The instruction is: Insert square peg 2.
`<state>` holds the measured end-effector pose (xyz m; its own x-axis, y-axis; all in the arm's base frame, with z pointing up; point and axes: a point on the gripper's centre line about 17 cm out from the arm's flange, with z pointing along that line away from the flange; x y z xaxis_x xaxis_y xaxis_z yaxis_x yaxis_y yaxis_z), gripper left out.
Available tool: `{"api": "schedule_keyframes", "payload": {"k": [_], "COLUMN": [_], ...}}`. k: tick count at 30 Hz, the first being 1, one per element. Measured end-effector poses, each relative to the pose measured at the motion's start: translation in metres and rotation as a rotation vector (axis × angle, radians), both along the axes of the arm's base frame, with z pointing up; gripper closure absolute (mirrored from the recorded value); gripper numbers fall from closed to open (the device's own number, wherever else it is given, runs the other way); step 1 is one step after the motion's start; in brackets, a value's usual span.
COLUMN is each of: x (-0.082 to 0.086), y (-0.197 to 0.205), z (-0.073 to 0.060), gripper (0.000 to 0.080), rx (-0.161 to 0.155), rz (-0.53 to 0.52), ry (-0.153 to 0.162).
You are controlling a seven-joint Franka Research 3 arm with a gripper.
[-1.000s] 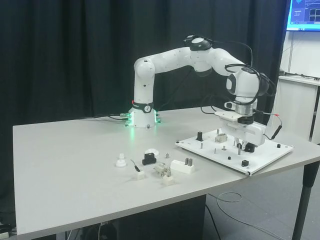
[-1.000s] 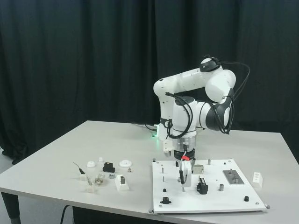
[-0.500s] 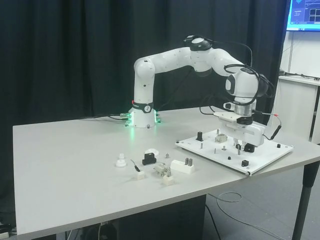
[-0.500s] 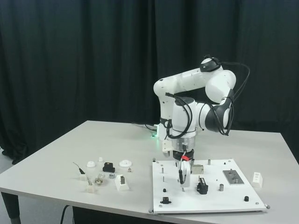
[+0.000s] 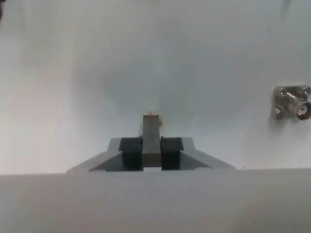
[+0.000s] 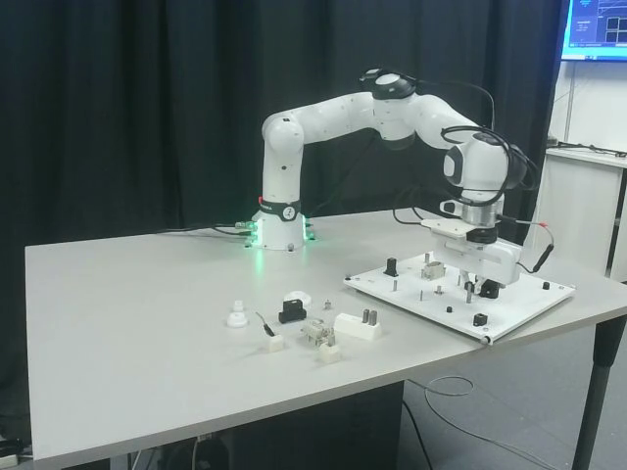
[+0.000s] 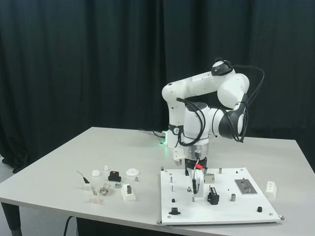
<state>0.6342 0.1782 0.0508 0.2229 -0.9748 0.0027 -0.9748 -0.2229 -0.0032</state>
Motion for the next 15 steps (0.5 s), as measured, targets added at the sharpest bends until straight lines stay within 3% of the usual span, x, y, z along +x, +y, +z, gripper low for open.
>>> {"api": "schedule_keyframes", "payload": {"k": [15], "x": [0.0003], "y": [-0.0005], "z": [-0.0041], "gripper": [0.0727], "rx": [-0.006], "rz": [0.036], "ry": [-0.004]}}
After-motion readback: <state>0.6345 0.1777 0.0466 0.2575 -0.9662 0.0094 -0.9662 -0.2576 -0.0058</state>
